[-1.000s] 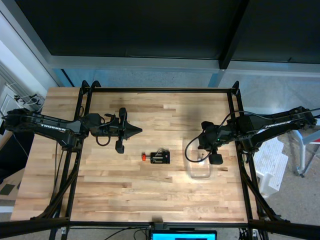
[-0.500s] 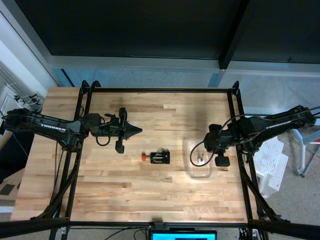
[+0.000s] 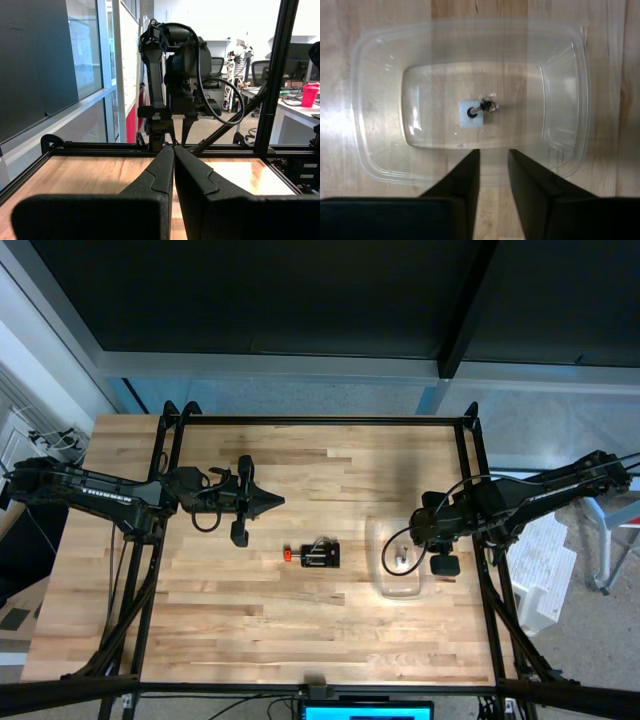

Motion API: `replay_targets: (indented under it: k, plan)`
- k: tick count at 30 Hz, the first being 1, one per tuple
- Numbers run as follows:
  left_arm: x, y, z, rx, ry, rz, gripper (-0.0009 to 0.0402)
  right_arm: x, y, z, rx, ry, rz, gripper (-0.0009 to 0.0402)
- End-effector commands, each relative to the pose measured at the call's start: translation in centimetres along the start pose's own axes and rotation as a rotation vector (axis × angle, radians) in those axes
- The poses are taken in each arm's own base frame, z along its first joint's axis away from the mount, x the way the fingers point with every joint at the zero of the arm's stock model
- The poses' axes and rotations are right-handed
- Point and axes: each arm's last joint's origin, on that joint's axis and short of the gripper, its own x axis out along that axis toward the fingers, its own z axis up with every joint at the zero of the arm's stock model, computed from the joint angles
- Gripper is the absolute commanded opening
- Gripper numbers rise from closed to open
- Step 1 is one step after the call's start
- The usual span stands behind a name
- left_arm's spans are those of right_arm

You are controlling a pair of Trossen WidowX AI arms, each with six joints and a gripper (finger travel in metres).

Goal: Pick the RCA connector and install on taskboard

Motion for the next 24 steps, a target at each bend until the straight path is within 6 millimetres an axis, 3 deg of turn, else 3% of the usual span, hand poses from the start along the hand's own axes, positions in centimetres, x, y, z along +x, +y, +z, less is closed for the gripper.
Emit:
replay_targets:
  k: [1,8,24]
  plan:
    - [0.0,0.0,0.0,0.0,0.0,0.0,0.0,0.5,0.0,-0.3,0.012,0.015,-0.002,0.0126]
    - [0.0,0.0,0.0,0.0,0.0,0.0,0.0,2.3,0.1,-0.6,0.048,-0.012,0.004,0.0177]
    - [0.0,0.0,0.0,0.0,0.0,0.0,0.0,5.5,1.3,-0.7,0.041,-0.019,0.012,0.0177]
